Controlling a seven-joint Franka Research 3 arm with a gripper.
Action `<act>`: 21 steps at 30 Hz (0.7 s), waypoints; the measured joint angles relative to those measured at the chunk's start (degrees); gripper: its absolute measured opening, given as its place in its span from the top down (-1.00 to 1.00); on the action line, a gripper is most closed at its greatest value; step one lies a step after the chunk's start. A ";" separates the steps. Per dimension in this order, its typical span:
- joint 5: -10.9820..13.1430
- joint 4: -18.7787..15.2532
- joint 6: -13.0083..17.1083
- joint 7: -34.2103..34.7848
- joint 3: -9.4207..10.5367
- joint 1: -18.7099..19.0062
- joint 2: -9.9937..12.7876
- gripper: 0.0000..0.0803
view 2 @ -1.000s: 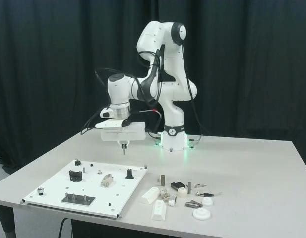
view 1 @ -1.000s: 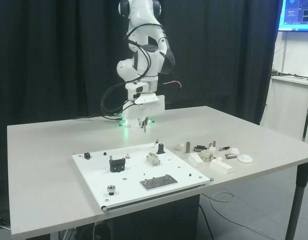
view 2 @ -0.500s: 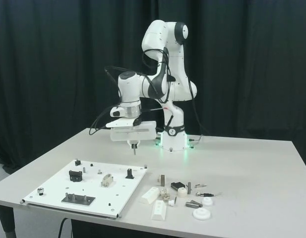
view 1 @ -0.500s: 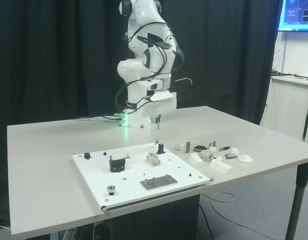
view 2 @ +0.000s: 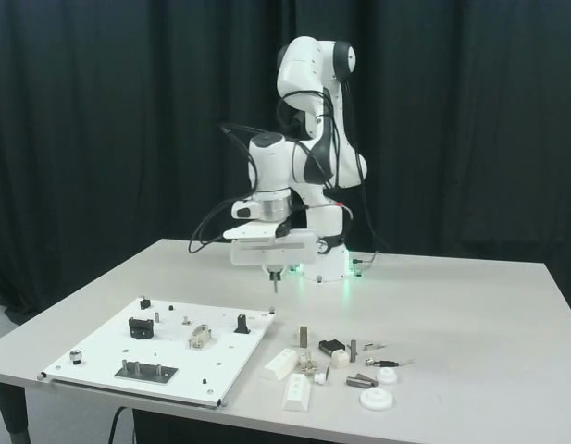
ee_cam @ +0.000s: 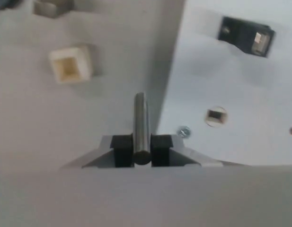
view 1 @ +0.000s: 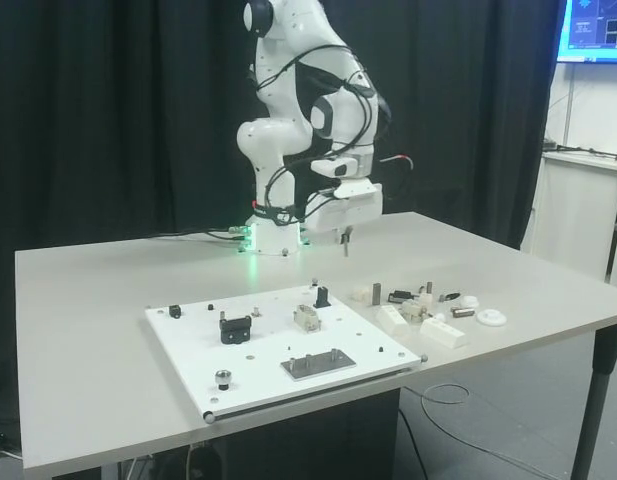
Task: Place round peg 2.
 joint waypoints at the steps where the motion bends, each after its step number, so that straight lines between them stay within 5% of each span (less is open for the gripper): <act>1: 0.00 0.00 0.24 0.47 0.16 0.33 0.05 0.82; 21: 0.00 1.79 5.09 9.82 3.69 6.25 3.56 0.82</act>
